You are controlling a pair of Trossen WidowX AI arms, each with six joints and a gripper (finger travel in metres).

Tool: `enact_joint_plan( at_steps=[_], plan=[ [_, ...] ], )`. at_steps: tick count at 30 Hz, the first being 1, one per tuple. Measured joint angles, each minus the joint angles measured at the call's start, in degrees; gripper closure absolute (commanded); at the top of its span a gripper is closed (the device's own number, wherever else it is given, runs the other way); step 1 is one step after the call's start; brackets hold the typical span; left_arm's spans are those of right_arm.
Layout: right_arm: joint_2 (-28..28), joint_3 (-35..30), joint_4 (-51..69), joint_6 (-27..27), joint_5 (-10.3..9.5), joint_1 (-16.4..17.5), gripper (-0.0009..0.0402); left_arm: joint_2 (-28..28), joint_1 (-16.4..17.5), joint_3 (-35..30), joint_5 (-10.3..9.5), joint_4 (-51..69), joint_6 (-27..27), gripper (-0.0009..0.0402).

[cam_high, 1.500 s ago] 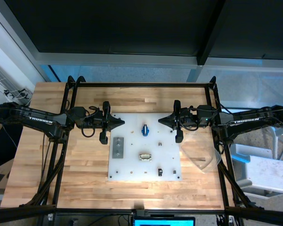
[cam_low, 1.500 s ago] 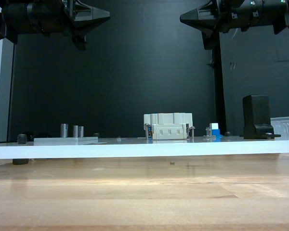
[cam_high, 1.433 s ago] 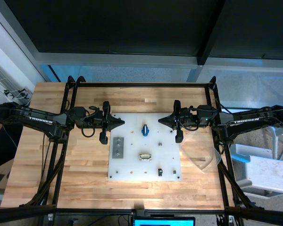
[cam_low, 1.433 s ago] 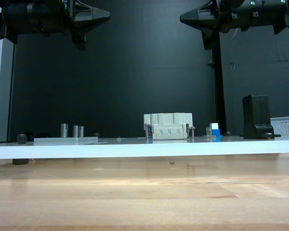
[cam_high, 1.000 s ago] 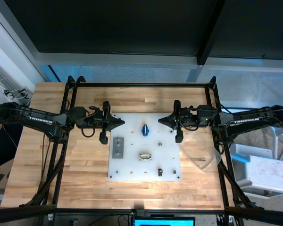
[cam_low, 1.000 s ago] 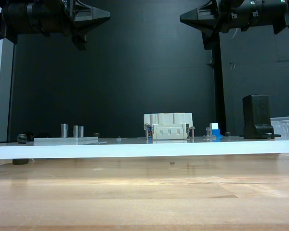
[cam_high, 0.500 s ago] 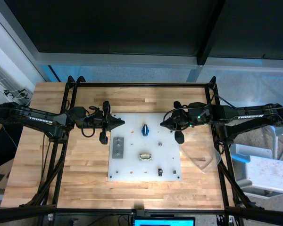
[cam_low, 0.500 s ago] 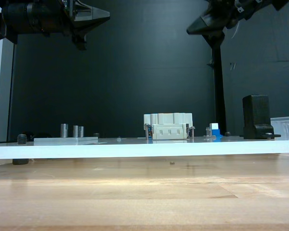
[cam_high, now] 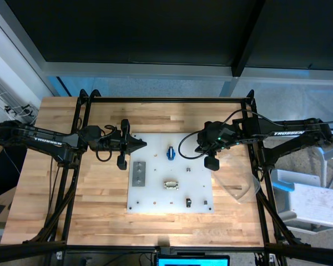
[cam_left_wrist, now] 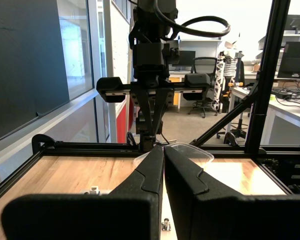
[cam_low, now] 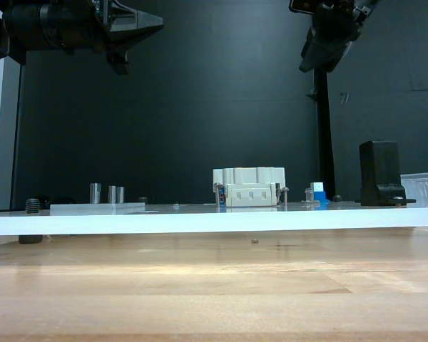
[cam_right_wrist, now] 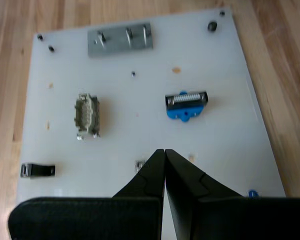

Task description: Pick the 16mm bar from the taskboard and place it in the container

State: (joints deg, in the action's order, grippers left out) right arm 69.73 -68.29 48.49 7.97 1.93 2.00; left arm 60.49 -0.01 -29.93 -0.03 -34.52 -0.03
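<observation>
The white taskboard lies in the middle of the table. Its grey block holds three short upright metal bars; I cannot tell which is the 16mm bar. The block also shows in the right wrist view, far from the fingertips. The clear container sits off the board's right edge. My right gripper is shut and tilted down, high over the board's far right part. My left gripper is shut and level, high over the board's far left corner.
On the board are a blue knob, a beige connector and a small black fitting. A black frame runs around the table. Bare wooden tabletop surrounds the board.
My right arm has pitched its gripper from level to pointing down at the board and drawn it slightly right. The left arm and the board's parts have not moved.
</observation>
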Motion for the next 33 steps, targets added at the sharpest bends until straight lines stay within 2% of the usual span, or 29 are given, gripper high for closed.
enact_joint_plan(
  at_steps=[13, 22, 33],
  plan=[
    [7.4, -8.5, 15.9, 2.0, -0.02, 0.9, 0.0393, 0.0, 0.0, 0.0, 0.0, 0.0, 0.0, 0.0393],
    [10.8, -13.0, 23.8, 3.7, -0.07, 5.0, 0.0393, 0.0, 0.0, 0.0, 0.0, 0.0, 0.0, 0.0393],
    [11.2, -13.2, 24.9, 7.7, -0.04, 9.5, 0.0393, 0.0, 0.0, 0.0, -0.02, 0.0, 0.0, 0.0393]
  ],
)
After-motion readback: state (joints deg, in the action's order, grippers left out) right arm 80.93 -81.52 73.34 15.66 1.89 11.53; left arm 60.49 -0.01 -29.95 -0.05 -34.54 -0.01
